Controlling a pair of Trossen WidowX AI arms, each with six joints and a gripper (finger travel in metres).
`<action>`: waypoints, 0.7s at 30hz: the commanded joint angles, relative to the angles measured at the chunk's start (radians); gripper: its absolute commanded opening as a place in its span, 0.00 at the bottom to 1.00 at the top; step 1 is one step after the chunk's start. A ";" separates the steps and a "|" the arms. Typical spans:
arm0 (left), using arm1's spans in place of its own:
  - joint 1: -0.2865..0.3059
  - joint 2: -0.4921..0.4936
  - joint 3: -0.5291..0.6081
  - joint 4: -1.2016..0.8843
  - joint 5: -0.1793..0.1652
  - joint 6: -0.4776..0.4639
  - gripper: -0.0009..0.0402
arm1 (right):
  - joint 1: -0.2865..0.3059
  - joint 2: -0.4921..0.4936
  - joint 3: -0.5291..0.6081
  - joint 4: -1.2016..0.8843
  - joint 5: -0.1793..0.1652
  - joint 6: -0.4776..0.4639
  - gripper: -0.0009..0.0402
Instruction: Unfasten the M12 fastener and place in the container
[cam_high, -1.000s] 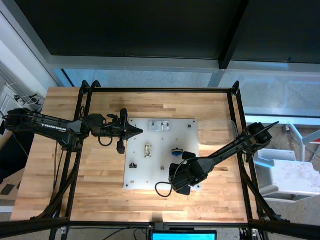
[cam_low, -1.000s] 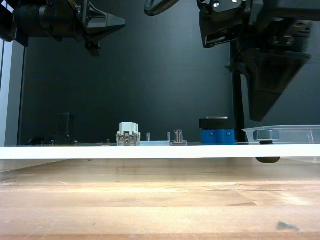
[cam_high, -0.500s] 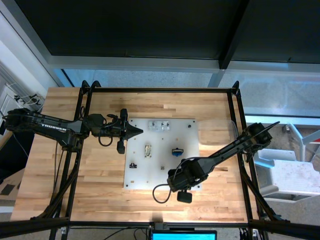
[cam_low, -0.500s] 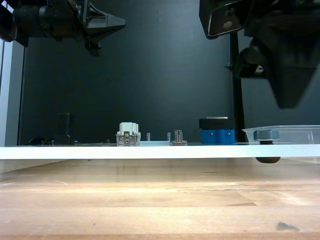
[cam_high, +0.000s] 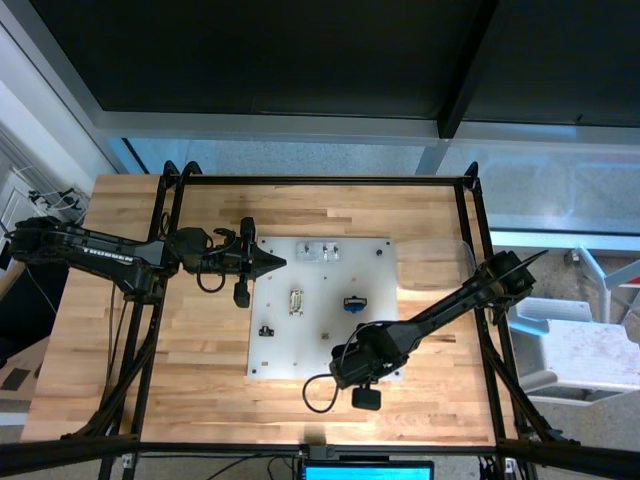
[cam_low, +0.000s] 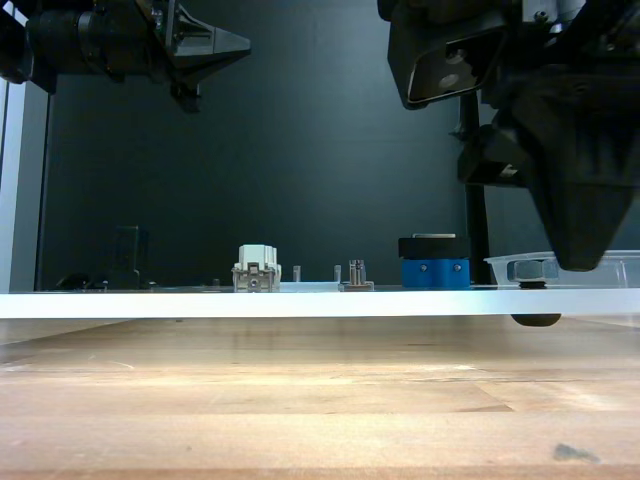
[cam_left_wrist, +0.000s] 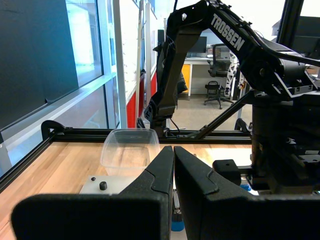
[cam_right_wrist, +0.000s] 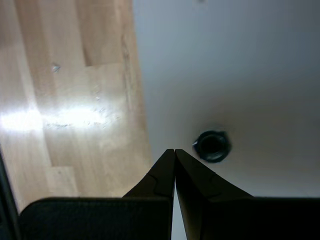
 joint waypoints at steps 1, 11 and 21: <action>0.000 0.000 0.000 0.000 0.000 0.000 0.02 | 0.000 0.001 -0.002 -0.014 0.039 0.010 0.02; 0.000 0.000 0.000 0.000 0.000 0.000 0.02 | -0.002 0.000 -0.003 -0.029 0.038 0.009 0.02; 0.000 0.000 0.000 0.001 0.000 0.000 0.02 | -0.002 -0.032 0.019 -0.160 0.254 0.069 0.02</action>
